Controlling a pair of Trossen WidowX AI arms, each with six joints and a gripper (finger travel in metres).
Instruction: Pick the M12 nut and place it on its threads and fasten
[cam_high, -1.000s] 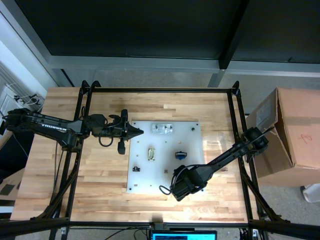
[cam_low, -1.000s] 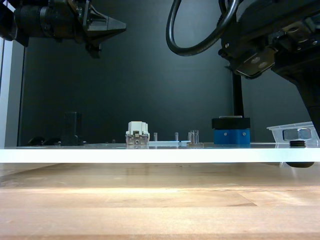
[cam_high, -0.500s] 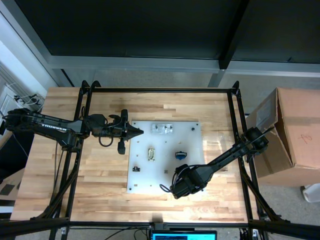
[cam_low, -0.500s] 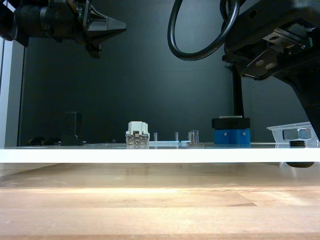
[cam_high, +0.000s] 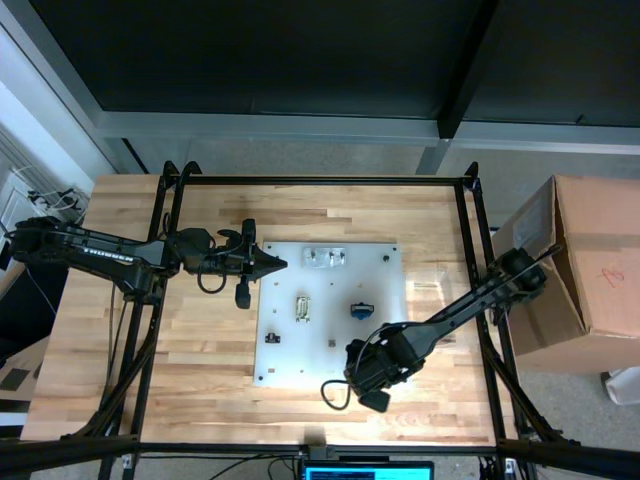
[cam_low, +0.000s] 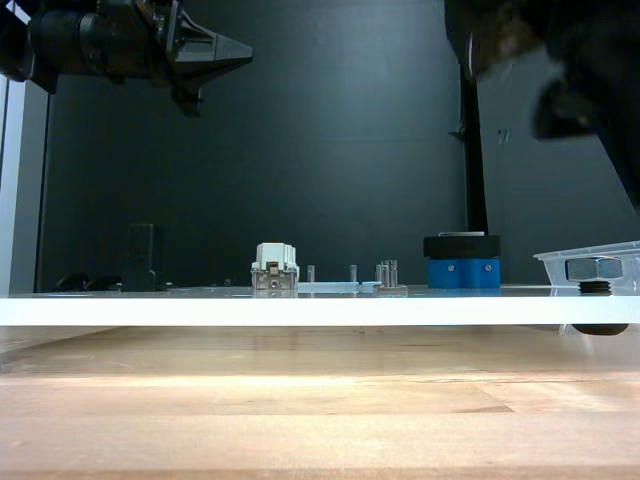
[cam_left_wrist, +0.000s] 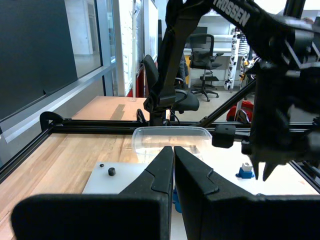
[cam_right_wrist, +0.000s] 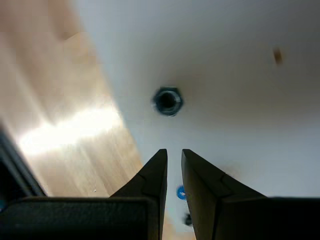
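Trouble from here would be a tilted or dislodged nut (cam_low: 593, 268). The silver M12 sits on top of its stud (cam_low: 597, 287) at about 5 o'clock on the white board (cam_high: 330, 330). The low view shows black ribs below it, so I judge it started but not run down. The right gripper (cam_right_wrist: 173, 155) hangs above that near right edge with the nut ahead of its fingertips and well apart from them. Its fingers stand nearly together with only a thin slit between, nothing in the slit and nothing touched. If it came down like that, it could clip a corner of the hex and cock the nut on the ribs or push it off. It would need to spread wider than the hex before it could grip. Farther off, at about 10 o'clock over the board's left edge, the left gripper (cam_high: 270, 263) floats high with its fingers pressed together, empty. Past the board at 3 o'clock lies the clear tray (cam_left_wrist: 170, 137), and the nut is not in it.
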